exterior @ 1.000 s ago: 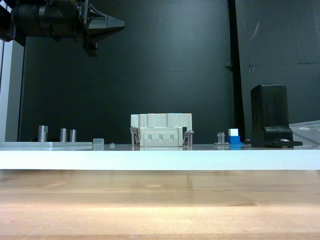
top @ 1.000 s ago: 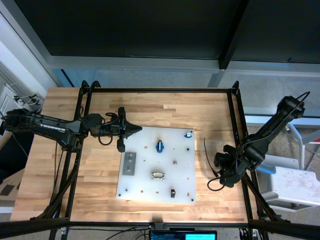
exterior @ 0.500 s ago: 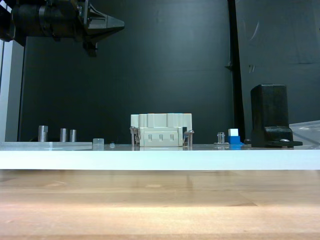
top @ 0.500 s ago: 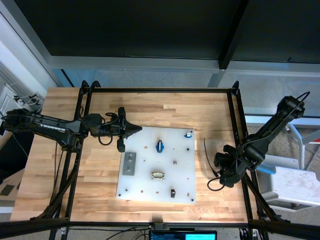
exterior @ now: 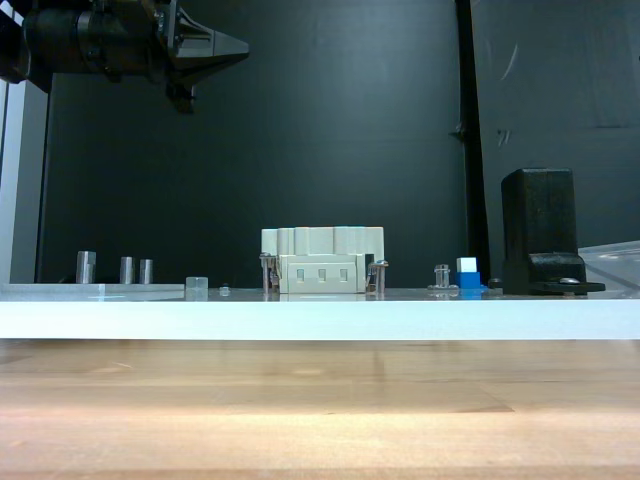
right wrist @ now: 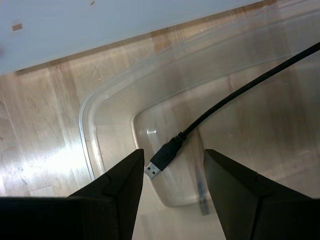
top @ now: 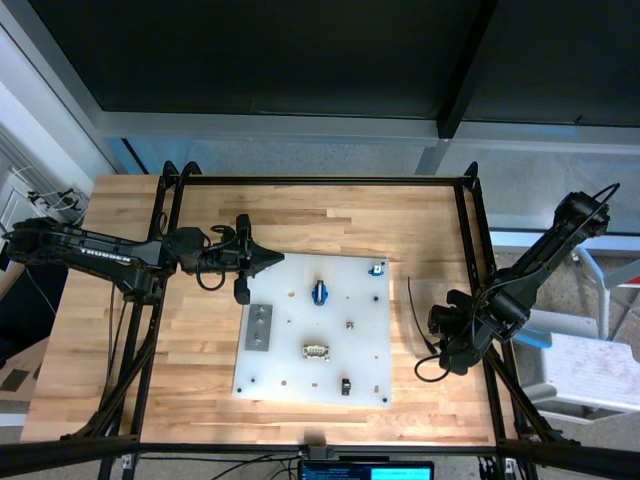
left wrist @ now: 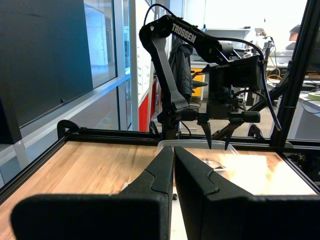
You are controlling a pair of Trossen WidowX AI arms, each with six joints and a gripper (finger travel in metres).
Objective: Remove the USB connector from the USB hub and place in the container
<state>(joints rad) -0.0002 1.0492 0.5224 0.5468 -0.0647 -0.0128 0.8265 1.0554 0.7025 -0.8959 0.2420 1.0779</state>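
The USB connector [right wrist: 163, 159] lies loose inside the clear container [right wrist: 88, 131], its black cable trailing across the tub floor. My right gripper [right wrist: 172, 154] hangs open just above it, and the plug shows between the fingers without touching either. From above, the cable [top: 411, 300] curves beside the right gripper [top: 440, 338], right of the white board. The USB hub [top: 345, 386] stands at the board's near edge with nothing plugged in; in the low view the hub [exterior: 540, 232] is a black block. My left gripper [top: 268, 262] is shut, raised over the board's far left corner.
The white board [top: 300, 375] carries a grey block [top: 259, 327], a silver-cream connector block [top: 316, 351] and two blue parts [top: 320, 292]. A black frame [top: 470, 250] rails in the table. The left wrist view shows the right arm [left wrist: 220, 75] over the container [left wrist: 195, 144].
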